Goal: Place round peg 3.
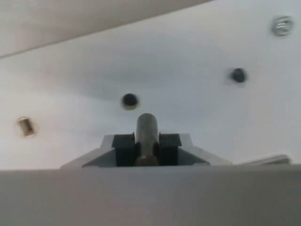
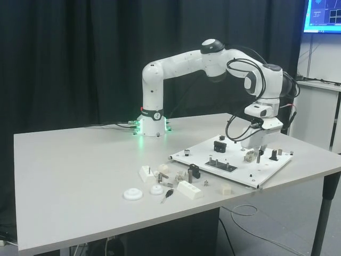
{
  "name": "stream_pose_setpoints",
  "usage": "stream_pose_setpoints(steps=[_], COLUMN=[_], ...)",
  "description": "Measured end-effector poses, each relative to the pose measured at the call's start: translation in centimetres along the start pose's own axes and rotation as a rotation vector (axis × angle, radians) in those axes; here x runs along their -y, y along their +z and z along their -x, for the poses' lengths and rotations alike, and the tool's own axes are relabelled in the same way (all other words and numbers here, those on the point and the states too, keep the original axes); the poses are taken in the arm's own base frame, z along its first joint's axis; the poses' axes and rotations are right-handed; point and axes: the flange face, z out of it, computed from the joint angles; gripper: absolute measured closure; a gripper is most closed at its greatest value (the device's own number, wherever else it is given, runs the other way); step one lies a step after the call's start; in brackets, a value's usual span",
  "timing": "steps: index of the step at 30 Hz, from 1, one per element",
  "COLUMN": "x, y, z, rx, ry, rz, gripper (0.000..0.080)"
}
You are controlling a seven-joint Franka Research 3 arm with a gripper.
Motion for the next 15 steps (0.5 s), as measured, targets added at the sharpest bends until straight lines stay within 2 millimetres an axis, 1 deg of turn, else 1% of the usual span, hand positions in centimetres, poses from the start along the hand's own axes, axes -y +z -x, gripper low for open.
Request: stream_pose_setpoints(steps=[8,15], x=[-2.1,-4.9], y=[-1.4,-2.3], z=[-2.1,-4.3], rx=[-0.047,-0.064], ry=[0.014,0.007], rz=[0.023,0.036], gripper=[0.0698,0.0698])
